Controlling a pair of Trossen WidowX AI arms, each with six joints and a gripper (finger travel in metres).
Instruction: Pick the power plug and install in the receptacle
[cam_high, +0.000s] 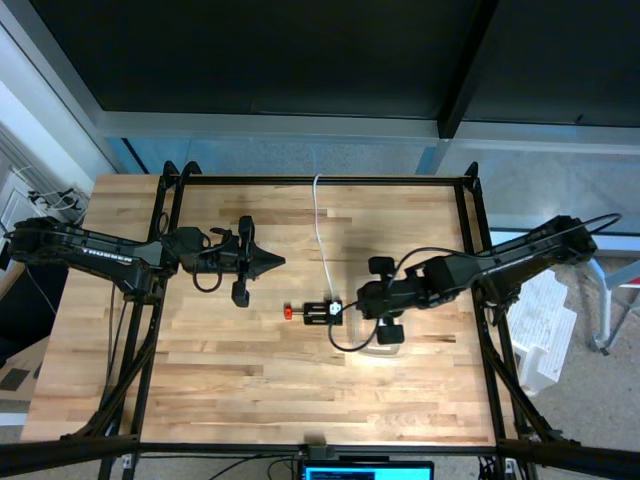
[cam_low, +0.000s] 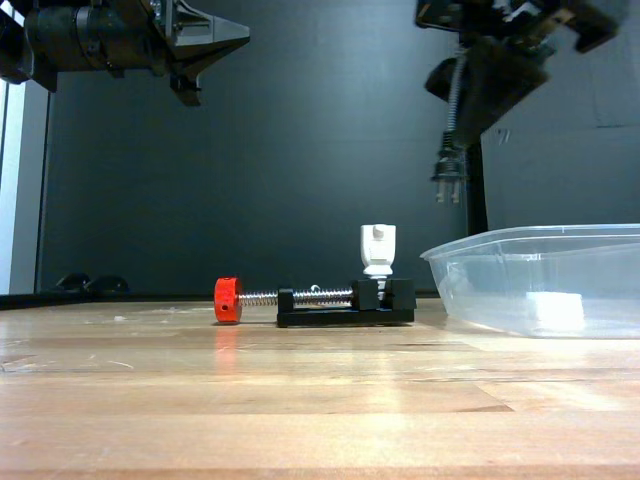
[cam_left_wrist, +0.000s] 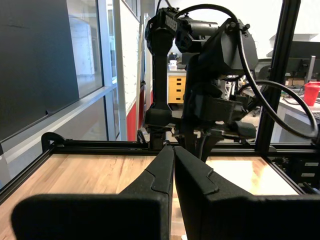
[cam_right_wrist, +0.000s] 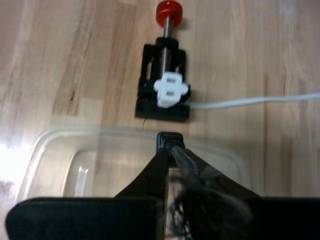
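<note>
The power plug (cam_low: 449, 176) is small and black and hangs prongs-down in the air, with my right gripper (cam_low: 468, 105) shut on it. In the right wrist view the power plug (cam_right_wrist: 167, 140) sits between the fingertips, a little short of the receptacle (cam_right_wrist: 171, 90). The receptacle (cam_low: 377, 247) is a white socket face standing upright in a black clamp (cam_low: 346, 301) with a red knob (cam_low: 227, 300). The plug is above and to the right of the receptacle, not touching it. My left gripper (cam_high: 268, 262) hovers shut and empty, left of the clamp.
A clear plastic tray (cam_low: 470, 280) holding a small white block (cam_low: 556, 311) sits right of the clamp, under my right gripper (cam_high: 362, 300). A thin white cord (cam_high: 322, 235) runs from the receptacle to the table's far edge. A black frame (cam_high: 320, 181) rims the table.
</note>
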